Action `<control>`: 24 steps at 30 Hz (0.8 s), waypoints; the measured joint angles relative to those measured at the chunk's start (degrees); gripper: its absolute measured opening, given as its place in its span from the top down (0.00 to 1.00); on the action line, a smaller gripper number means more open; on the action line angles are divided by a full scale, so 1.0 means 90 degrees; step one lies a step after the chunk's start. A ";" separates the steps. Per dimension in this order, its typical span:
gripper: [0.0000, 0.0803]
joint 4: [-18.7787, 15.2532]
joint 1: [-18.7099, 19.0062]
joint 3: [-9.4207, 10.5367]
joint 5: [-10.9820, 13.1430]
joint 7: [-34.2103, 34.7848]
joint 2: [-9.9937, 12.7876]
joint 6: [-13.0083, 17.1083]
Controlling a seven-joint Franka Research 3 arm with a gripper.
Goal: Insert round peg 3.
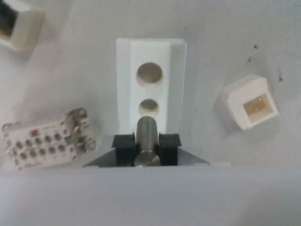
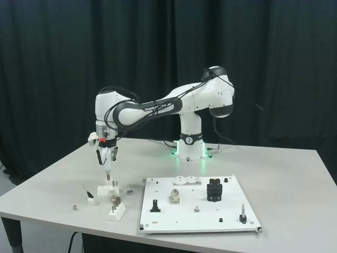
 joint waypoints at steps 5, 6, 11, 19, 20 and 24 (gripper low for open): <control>0.87 -0.0013 0.0077 -0.0158 -0.0069 -0.0082 -0.0008 -0.0107; 0.87 -0.0017 0.0090 -0.0175 -0.0080 -0.0096 -0.0012 -0.0110; 0.87 -0.0047 0.0135 -0.0221 -0.0121 -0.0245 -0.0023 -0.0109; 0.87 -0.0143 0.0165 -0.0226 -0.0132 -0.0487 -0.0023 -0.0021; 0.87 -0.0153 0.0165 -0.0226 -0.0132 -0.0516 -0.0023 -0.0014; 0.87 -0.0180 0.0163 -0.0226 -0.0132 -0.0648 -0.0023 0.0014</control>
